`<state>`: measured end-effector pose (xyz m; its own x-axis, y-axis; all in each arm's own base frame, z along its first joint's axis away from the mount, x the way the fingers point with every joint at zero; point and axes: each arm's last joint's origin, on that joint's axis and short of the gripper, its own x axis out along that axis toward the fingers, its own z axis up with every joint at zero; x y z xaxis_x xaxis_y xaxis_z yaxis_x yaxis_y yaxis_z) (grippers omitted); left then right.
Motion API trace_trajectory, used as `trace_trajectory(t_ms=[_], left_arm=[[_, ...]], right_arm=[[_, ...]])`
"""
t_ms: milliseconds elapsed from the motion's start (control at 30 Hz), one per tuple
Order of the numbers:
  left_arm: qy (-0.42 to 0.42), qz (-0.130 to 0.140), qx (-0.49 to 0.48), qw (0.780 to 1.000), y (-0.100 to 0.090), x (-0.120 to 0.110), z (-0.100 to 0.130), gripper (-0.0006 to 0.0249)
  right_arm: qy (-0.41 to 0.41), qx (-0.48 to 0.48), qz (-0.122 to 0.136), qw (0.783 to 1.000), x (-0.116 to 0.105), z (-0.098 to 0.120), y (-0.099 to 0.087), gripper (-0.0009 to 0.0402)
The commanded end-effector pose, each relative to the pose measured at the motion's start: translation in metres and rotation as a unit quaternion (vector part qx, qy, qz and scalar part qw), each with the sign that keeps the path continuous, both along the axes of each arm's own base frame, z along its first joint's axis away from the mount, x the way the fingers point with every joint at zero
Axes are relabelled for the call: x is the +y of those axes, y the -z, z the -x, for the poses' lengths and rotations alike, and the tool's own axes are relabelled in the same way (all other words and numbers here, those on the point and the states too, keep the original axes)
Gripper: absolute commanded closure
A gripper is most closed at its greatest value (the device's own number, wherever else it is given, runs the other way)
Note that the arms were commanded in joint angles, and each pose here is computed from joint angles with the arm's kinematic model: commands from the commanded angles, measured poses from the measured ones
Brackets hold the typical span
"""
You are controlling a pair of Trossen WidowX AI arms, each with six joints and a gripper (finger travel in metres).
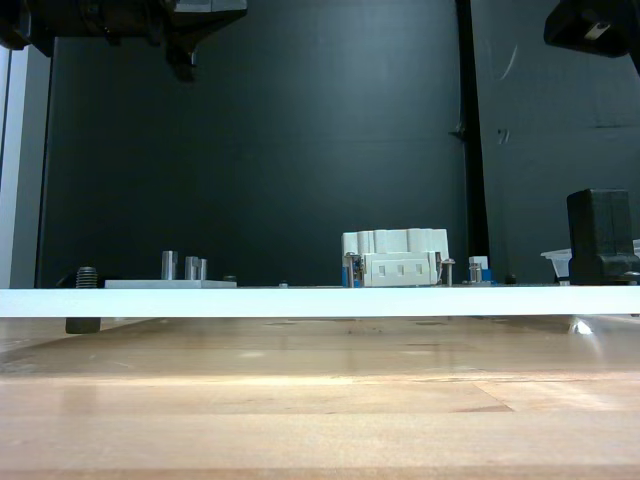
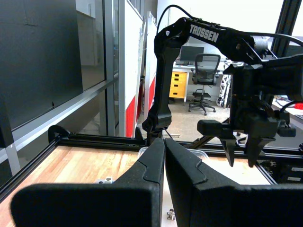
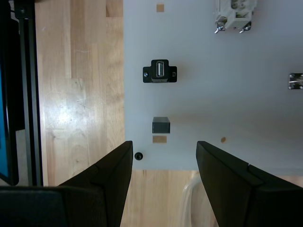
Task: Pick the 16mm bar and install on taskboard
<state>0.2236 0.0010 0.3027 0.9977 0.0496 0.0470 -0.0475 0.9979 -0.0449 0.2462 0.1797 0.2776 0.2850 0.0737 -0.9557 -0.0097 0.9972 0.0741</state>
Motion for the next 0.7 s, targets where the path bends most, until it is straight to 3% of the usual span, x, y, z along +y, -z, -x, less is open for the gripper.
trace_trajectory(t_ms=[33,700], left_arm=[[0.0,0.0,0.0,1.0,0.0,0.0,0.0,0.0243],[0.0,0.0,0.0,1.0,0.0,0.0001,0.0,0.0243]], right_arm=[[0.006,-0.007,-0.008,1.0,-0.0023,0.0032,-0.006,0.0208],[0.009,-0.002,-0.005,1.0,-0.0059,0.0085,-0.0104,0.0208]])
